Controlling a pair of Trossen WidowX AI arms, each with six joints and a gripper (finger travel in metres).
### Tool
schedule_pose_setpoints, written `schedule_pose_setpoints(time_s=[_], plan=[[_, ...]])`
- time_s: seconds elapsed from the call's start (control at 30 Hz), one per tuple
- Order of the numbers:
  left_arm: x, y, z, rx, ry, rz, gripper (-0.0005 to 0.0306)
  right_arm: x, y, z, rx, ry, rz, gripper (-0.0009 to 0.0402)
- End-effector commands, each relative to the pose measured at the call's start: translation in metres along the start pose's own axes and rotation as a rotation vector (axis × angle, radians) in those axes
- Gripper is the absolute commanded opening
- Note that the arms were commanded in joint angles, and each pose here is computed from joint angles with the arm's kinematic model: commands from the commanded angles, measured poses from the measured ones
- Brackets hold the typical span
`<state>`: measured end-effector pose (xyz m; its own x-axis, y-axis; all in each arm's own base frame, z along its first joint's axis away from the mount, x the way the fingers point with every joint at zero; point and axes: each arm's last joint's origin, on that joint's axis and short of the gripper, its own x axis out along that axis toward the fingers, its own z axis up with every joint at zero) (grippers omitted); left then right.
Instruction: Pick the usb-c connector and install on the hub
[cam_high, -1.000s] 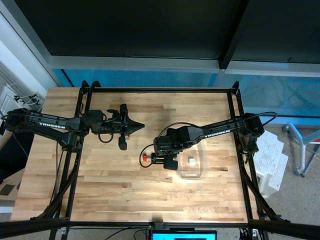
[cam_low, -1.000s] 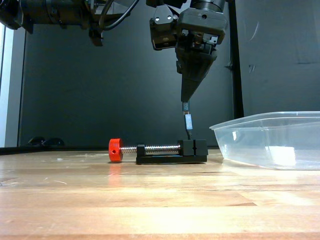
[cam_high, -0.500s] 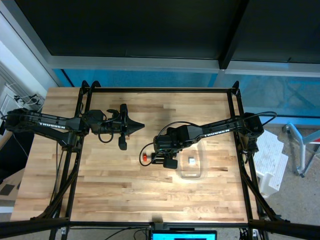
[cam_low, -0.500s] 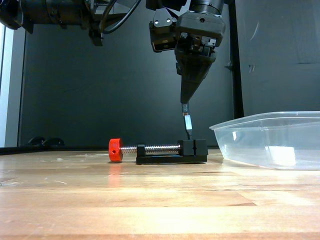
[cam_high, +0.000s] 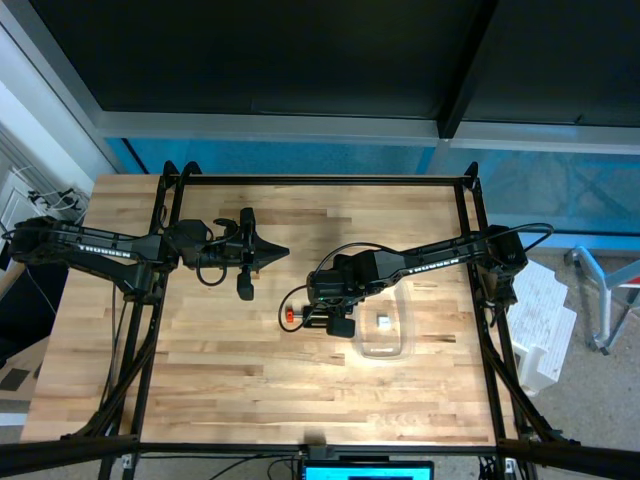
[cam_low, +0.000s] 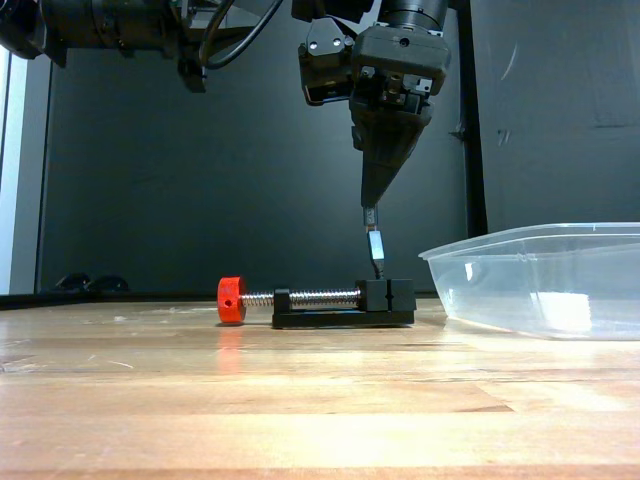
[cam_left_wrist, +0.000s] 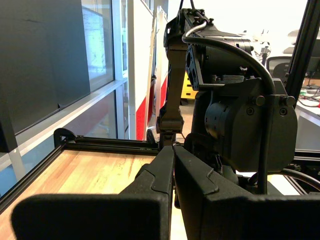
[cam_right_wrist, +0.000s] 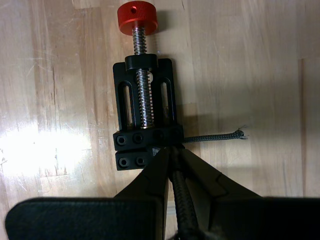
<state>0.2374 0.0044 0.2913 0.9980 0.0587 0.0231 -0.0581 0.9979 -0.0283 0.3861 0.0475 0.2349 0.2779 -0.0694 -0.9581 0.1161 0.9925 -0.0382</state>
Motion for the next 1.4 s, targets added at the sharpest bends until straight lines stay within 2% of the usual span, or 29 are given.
schedule_pose_setpoints(time_s=[0.03, 0.33, 0.77, 1.0, 1.13, 1.4], plan=[[0.0, 0.0, 0.0, 0.0, 0.0, 0.0, 0.0, 0.0, 0.0, 0.0, 0.0, -0.001, 0.001, 0.0002], [0.0, 0.0, 0.0, 0.0, 0.0, 0.0, 0.0, -0.003, 0.009, -0.003, -0.015, -0.002, 0.008, 0.0002], [0.0, 0.0, 0.0, 0.0, 0.0, 0.0, 0.0, -0.028, 0.025, -0.003, -0.041, -0.017, 0.025, 0.0002], [0.0, 0.0, 0.0, 0.0, 0.001, 0.0, 0.0, -0.039, 0.025, -0.003, -0.086, -0.029, 0.028, 0.0002], [0.0, 0.0, 0.0, 0.0, 0.0, 0.0, 0.0, -0.047, 0.023, 0.0, -0.084, -0.038, 0.03, 0.0002], [0.0, 0.0, 0.0, 0.0, 0.0, 0.0, 0.0, -0.049, 0.023, 0.001, -0.09, -0.039, 0.029, 0.0002]])
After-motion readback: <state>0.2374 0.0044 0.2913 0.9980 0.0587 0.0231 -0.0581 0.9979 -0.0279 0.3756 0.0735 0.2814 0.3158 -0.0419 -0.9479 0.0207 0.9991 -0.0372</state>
